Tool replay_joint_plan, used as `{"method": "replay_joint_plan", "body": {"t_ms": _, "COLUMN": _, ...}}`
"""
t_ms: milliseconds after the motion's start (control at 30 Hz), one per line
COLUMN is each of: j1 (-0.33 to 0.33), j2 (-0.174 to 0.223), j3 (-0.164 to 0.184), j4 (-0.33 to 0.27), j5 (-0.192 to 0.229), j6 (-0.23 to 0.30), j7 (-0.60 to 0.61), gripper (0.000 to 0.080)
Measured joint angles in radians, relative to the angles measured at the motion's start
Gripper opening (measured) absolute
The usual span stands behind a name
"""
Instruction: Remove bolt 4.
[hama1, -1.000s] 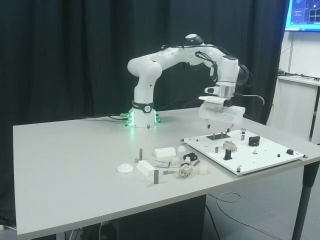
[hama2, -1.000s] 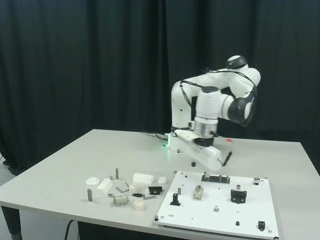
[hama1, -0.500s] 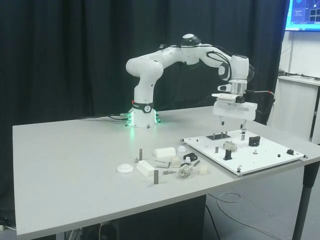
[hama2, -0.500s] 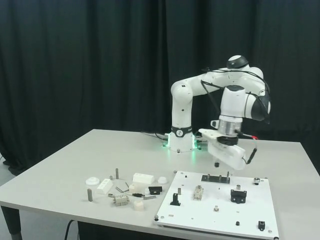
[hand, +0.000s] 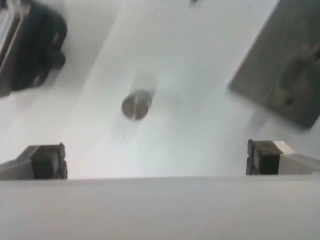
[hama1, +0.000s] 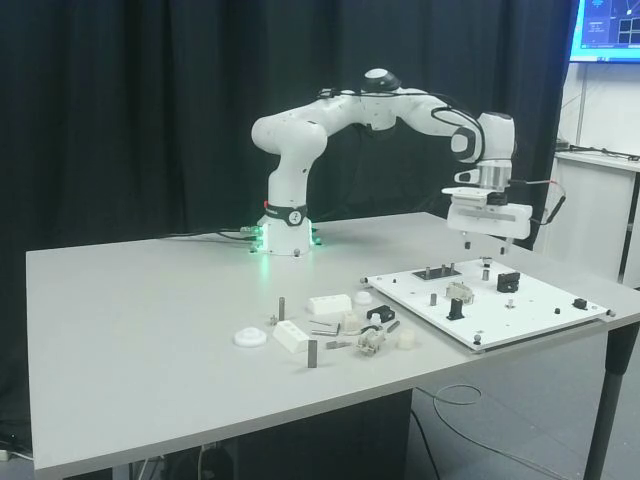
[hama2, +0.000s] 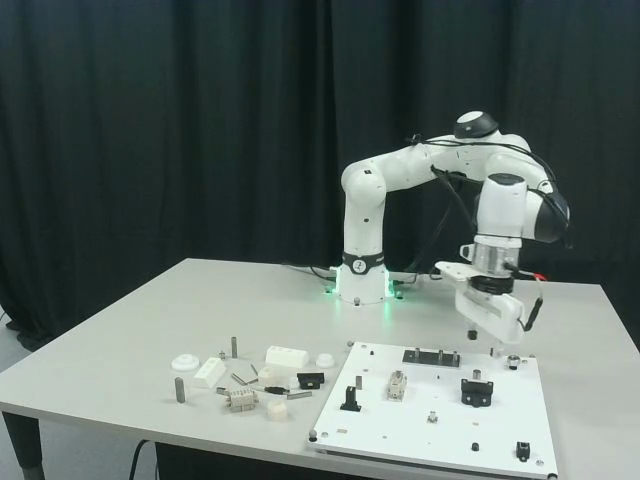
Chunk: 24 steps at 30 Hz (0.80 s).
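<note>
Gripper (hand: 155, 161) hangs with fingers spread and empty above the far right corner of the white board (hama2: 400, 420), directly over an upright bolt (hand: 136, 105) standing there on the grey table (hama1: 150, 320).

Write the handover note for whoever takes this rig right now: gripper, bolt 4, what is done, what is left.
Gripper: open, holding nothing, hanging above the far corner of the white board, not touching it.
Bolt: the wrist view shows a grey round-headed bolt standing upright in the board, between the open fingers but off-centre. Presumably this is bolt 4; no label is visible. In the second room view it is probably the one at the board's far corner.
Done: approach only.
Left: centre over the bolt, descend, grip it, take it out.
</note>
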Motion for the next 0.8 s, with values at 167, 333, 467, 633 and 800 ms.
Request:
{"method": "replay_joint_plan", "body": {"t_ms": 167, "j1": 0.001, "j2": -0.001, "j3": 0.014, "j4": 0.028, "j5": 0.0, "j6": -0.01, "j7": 0.148, "gripper": 0.08}}
{"method": "replay_joint_plan", "body": {"t_ms": 333, "j1": 0.002, "j2": -0.001, "j3": 0.024, "j4": 0.048, "j5": -0.001, "j6": -0.033, "j7": 0.232, "gripper": 0.08}}
{"method": "replay_joint_plan", "body": {"t_ms": 467, "j1": 0.002, "j2": -0.001, "j3": 0.03, "j4": 0.058, "j5": 0.0, "j6": -0.052, "j7": 0.302, "gripper": 0.08}}
{"method": "replay_joint_plan", "body": {"t_ms": 633, "j1": 0.004, "j2": -0.001, "j3": 0.037, "j4": 0.067, "j5": 0.001, "j6": -0.069, "j7": 0.359, "gripper": 0.08}}
{"method": "replay_joint_plan", "body": {"t_ms": 800, "j1": 0.007, "j2": -0.001, "j3": 0.042, "j4": 0.07, "j5": 0.008, "j6": -0.069, "j7": 0.388, "gripper": 0.08}}
